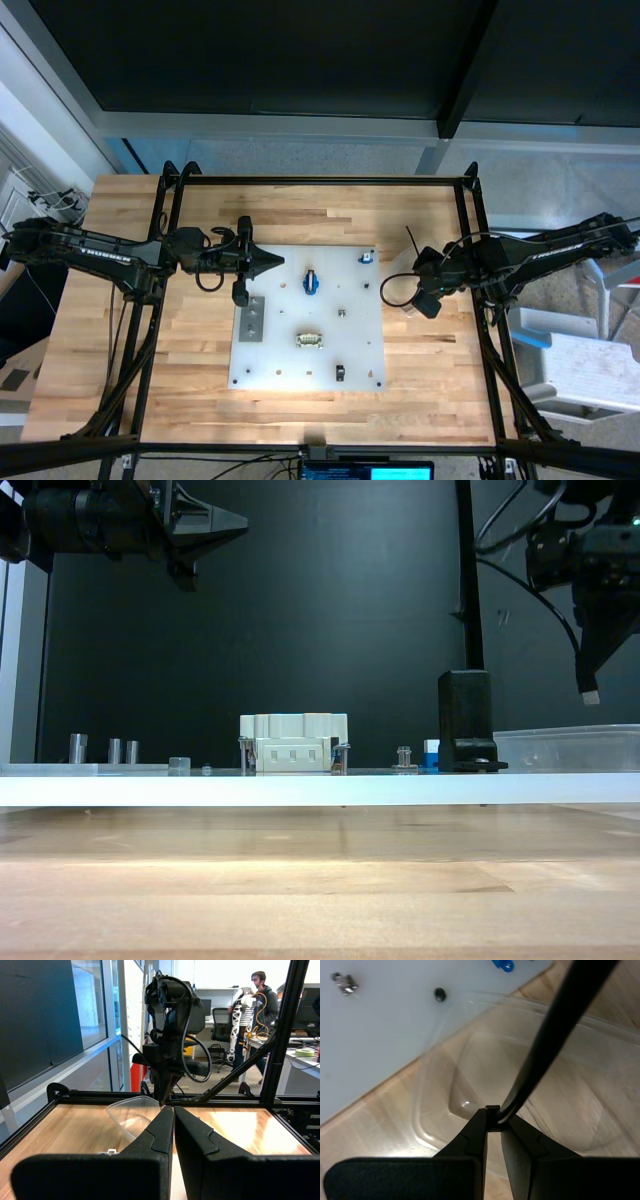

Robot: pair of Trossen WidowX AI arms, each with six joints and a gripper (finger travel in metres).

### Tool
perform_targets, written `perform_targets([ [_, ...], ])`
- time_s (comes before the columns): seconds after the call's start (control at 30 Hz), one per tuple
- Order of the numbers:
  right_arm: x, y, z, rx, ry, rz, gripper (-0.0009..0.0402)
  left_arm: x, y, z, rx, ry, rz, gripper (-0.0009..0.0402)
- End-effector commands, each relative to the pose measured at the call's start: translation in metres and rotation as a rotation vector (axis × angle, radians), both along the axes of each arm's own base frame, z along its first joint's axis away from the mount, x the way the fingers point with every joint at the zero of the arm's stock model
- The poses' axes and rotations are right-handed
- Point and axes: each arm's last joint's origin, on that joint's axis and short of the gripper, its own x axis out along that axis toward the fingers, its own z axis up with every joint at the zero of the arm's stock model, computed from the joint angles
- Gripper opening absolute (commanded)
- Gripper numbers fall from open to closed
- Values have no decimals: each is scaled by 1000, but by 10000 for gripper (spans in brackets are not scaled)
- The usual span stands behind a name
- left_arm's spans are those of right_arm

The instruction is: Remove the USB connector from the USB hub and place in the container

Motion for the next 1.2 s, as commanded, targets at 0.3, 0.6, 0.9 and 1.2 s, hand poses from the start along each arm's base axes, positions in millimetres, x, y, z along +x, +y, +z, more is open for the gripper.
perform_targets([
  [0.3,-3,-7,-15,42,41,-48,0,0,0,0,0,-1,0,1],
  [0.6,-4,-7,-18,40,50,-52,1,0,0,0,0,0,0,1],
  [0.9,-4,-7,-18,37,52,-51,30,0,0,0,0,0,0,1],
  [1.2,-4,-7,-18,37,51,-51,86,0,0,0,0,-1,0,1],
])
